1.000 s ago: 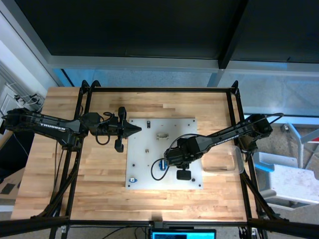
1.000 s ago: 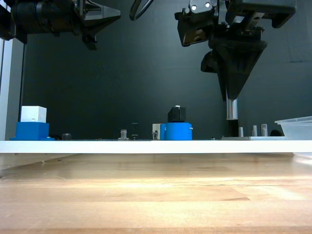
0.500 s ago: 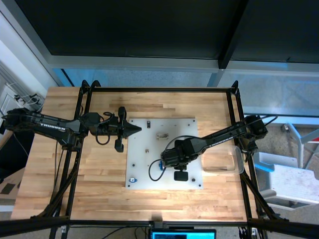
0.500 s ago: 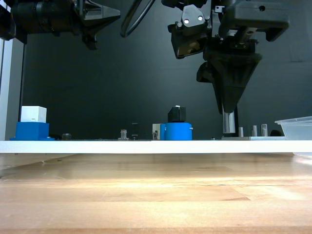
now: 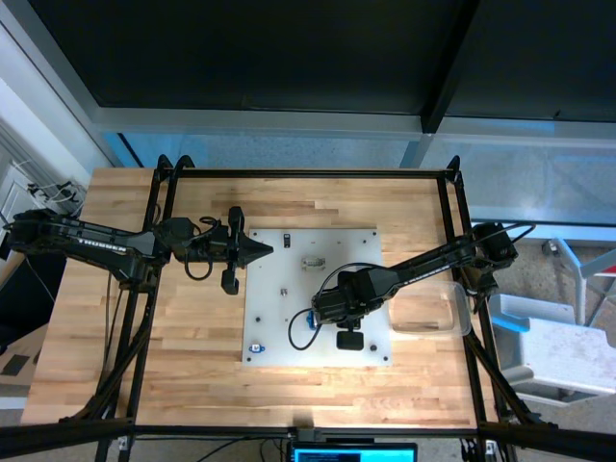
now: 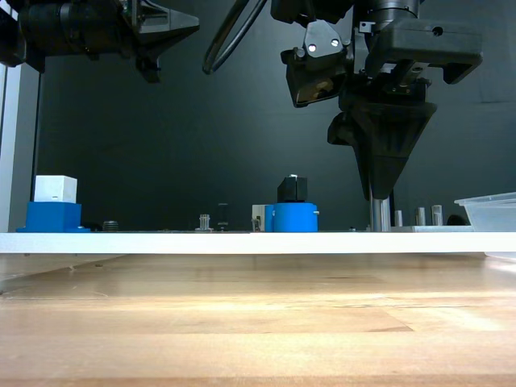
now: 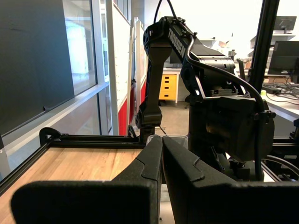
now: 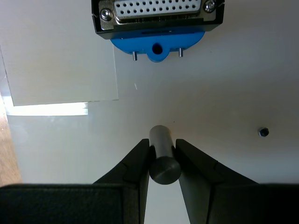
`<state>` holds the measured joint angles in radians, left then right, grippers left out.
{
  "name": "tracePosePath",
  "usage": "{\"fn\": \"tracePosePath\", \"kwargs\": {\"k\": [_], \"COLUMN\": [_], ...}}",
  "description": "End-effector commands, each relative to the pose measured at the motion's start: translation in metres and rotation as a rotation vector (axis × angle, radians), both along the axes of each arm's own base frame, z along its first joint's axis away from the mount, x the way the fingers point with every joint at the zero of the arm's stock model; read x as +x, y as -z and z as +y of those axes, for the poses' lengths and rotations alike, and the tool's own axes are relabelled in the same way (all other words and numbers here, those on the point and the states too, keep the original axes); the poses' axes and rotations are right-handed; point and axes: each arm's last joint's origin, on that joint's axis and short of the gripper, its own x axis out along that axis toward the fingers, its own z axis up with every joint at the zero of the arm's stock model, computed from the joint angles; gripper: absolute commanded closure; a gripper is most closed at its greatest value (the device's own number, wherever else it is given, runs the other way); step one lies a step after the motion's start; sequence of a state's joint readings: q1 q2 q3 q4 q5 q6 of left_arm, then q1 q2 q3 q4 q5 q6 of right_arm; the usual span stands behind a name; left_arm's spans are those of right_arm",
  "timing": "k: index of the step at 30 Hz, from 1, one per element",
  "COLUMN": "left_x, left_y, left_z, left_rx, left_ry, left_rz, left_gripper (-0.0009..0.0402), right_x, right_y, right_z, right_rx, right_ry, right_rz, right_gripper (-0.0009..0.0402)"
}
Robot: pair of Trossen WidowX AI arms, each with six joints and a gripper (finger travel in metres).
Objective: Pick the 16mm cylinder and place it in the taskboard
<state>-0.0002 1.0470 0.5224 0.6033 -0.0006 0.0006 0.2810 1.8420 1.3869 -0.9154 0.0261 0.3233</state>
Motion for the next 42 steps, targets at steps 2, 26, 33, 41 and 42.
{"fn": "tracePosePath", "kwargs": {"k": [2, 26, 33, 41, 42], "left_x": [0.0, 0.0, 0.0, 0.0001, 0.0], "left_y": [-0.0001, -0.0001, -0.0001, -0.0001, -0.0001], "left_z": [0.0001, 0.0001, 0.0001, 0.0, 0.0], "left_rx": [0.0, 0.0, 0.0, 0.0, 0.0], "left_ry": [0.0, 0.0, 0.0, 0.0, 0.0], "left_rz": [0.0, 0.0, 0.0, 0.0, 0.0], "left_gripper": [0.0393, 0.0393, 0.0393, 0.0393, 0.0393], "right_x": [-0.0006, -0.0008, -0.0006, -0.0008, -0.0009], "right_y": [0.0013, 0.0031, 0.0044, 0.0091, 0.0092], "right_z": [-0.0002, -0.0022, -0.0022, -0.0019, -0.0018], "right_rx": [-0.003, -0.033, -0.032, -0.027, -0.027], "right_ry": [0.0, 0.009, 0.009, 0.009, 0.008], "right_rz": [0.003, -0.002, -0.008, -0.018, -0.017], "right_gripper": [0.0366, 0.0366, 0.0366, 0.0366, 0.0366]}}
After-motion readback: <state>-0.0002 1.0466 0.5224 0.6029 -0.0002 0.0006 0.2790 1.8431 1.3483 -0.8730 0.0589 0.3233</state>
